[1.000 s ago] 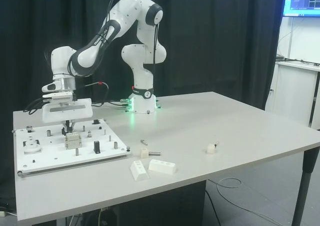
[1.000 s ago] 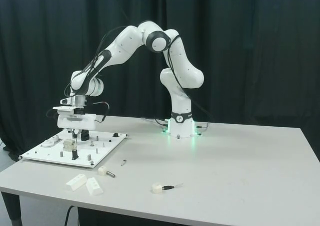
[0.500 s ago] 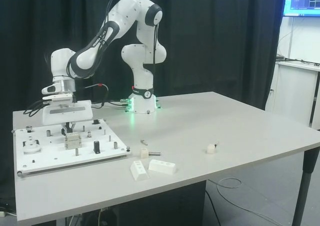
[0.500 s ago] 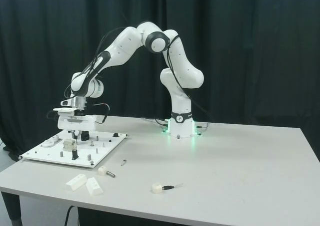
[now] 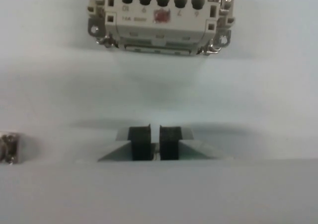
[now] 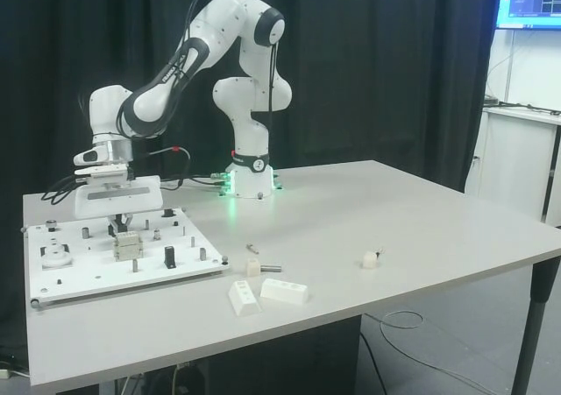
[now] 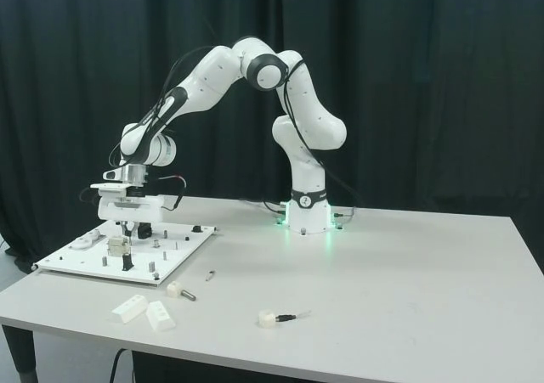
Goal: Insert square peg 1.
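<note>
Gripper (image 6: 117, 218) is narrow: in the wrist view (image 5: 154, 143) the two black pads sit almost together with a slim gap, and I cannot tell whether anything is pinched in it. It hangs just above the white board (image 6: 96, 278), close over the grey connector block (image 6: 128, 246). The grey table (image 6: 394, 211) is mostly bare to the right of the base and out to its far and right edges, so there is lots of open room there. The board takes the left end, with its front corner near the table's front edge. One white arm (image 6: 237, 27) arches from the base over to the board. Counts: one board, one connector block, one black upright block (image 6: 169, 256), one white ring (image 6: 55, 257), and two white blocks (image 6: 244, 297) (image 6: 284, 292) near the front edge. There are also two small white pieces (image 6: 254, 268) (image 6: 371, 258) and one loose pin (image 6: 251, 248) on bare table. Several small upright pegs stand on the board, too small to count. Square peg 1: I cannot single it out among them. In the wrist view the connector block (image 5: 159, 20) is cut off at the frame edge, with five holes showing in a row. A metal part (image 5: 7, 147) is cut off too, and I cannot identify it. The white flange hides the fingers' upper parts in both room views.
</note>
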`<state>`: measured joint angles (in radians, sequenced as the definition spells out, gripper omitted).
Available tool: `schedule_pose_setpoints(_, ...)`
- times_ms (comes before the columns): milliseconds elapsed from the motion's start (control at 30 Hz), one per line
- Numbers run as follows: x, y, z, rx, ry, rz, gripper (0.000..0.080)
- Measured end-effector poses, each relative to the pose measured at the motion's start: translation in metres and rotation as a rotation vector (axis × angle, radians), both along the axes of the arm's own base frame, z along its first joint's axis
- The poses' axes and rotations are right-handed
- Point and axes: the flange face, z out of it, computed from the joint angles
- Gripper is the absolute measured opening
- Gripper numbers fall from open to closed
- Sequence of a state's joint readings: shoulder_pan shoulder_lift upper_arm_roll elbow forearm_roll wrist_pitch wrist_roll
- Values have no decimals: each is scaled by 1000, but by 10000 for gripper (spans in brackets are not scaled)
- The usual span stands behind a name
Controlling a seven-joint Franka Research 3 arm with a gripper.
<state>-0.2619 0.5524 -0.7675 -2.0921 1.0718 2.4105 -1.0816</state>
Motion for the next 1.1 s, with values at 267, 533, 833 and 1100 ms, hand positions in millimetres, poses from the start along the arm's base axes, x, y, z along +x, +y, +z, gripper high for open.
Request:
schedule_pose_setpoints(267,-2,1,0,11,-4,-2,31)
schedule_pose_setpoints(533,-5,2,0,17,-6,-6,31)
schedule_pose_setpoints(833,-10,1,0,18,-5,-11,31)
schedule_pose_setpoints(1100,-12,1,0,17,-4,-11,31)
